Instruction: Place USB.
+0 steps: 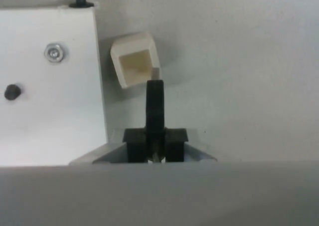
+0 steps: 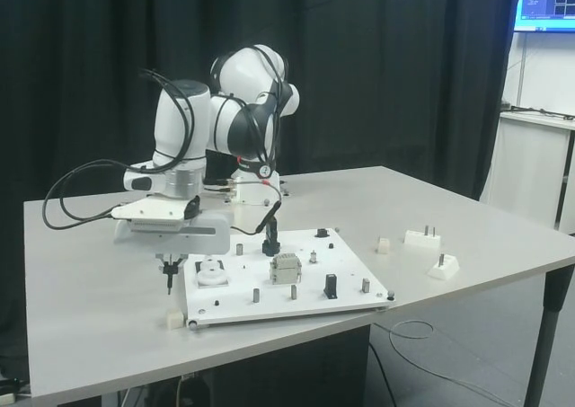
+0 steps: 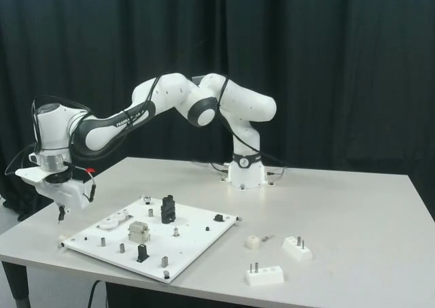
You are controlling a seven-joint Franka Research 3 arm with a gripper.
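Note:
My gripper [image 1: 155, 142] is shut on a black USB plug [image 1: 154, 102], which sticks straight down from between the fingers. The plug's tip hangs just above a small white socket block [image 1: 133, 60] with an open square cavity, close to its edge. The block rests on the grey table beside the corner of the white board [image 1: 50, 116]. In the first room view the gripper [image 2: 169, 269] holds the plug [image 2: 168, 287] a short way above the block [image 2: 174, 318], off the board's near left corner. The second room view shows the gripper [image 3: 61, 211] at the table's left end, over the block [image 3: 62, 242].
The white board [image 2: 301, 306] carries several pegs, black parts and a grey block [image 2: 285, 268]. Three white holders [image 2: 422, 238] [image 2: 443, 265] [image 2: 384, 244] stand on the table to the board's right. A cable hangs from my wrist. The table's edge is close to the socket block.

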